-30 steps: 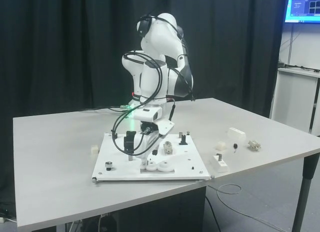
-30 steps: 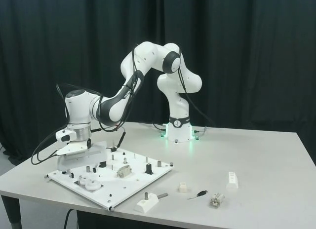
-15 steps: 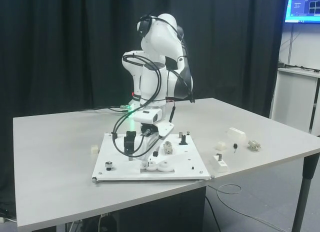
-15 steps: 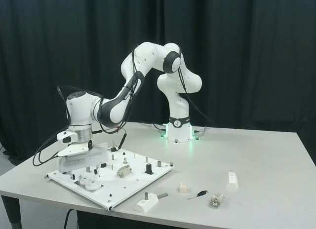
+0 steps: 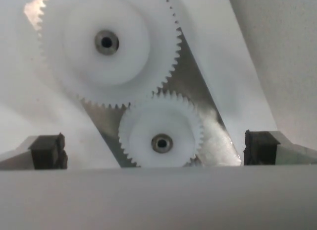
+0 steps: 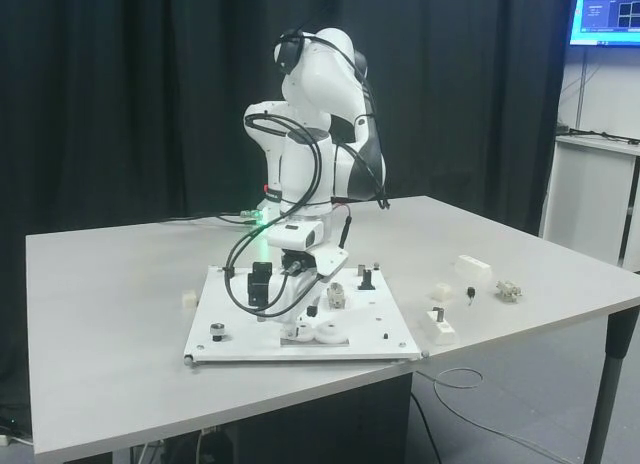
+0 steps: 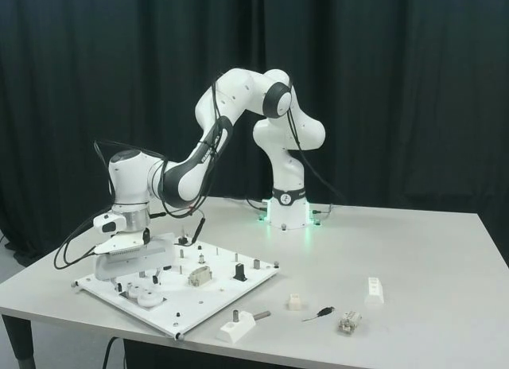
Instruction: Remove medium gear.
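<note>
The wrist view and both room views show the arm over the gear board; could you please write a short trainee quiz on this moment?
1. True or false: the two white gears mesh.
2. Is the gripper open or shut?
3. Which gear lies between the fingers: (a) larger gear, (b) smaller gear, (c) none?

Key: 1 true; 2 open, touching neither gear; 3 b.

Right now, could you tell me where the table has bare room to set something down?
The grey table lies bare between the arm's base and the small white block. The white board is crowded with pegs, two meshed gears and the gripper above them.
</note>
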